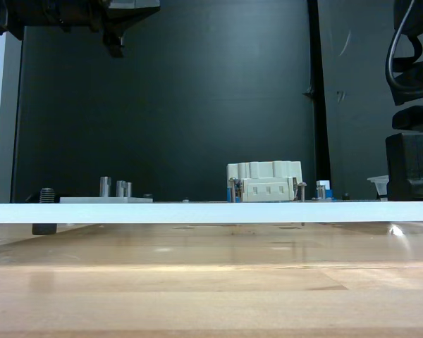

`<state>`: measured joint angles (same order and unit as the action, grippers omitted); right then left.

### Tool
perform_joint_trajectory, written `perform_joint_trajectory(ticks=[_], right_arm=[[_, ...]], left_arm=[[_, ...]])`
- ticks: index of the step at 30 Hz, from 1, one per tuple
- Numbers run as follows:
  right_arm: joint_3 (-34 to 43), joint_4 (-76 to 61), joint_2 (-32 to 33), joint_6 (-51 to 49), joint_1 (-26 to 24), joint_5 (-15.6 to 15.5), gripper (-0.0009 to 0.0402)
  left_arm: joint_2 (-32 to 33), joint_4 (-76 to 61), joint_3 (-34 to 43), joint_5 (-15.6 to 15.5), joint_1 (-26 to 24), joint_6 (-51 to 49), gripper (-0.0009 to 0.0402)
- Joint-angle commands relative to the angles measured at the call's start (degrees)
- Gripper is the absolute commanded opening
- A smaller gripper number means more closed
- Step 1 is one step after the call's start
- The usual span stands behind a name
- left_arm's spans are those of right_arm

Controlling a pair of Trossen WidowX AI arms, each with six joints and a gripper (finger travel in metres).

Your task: Pick the 16mm bar and install on taskboard

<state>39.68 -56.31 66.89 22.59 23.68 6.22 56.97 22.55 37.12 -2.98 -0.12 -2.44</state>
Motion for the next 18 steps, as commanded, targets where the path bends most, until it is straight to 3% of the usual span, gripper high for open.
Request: perform_joint_trajectory(ticks=[1,18], right_arm=[[-0.66,0.44,0.00,-0.13,0.07,-0.22,0.0192],[-2.84,3.08,0.00,-1.27,0.96,-0.26,0.0192]], left_arm=[[0.02,0.00,0.02,0.02,0.00,0.02,0.0000],[0.02,0.00,0.02,0.02,0.00,0.02,0.0000]])
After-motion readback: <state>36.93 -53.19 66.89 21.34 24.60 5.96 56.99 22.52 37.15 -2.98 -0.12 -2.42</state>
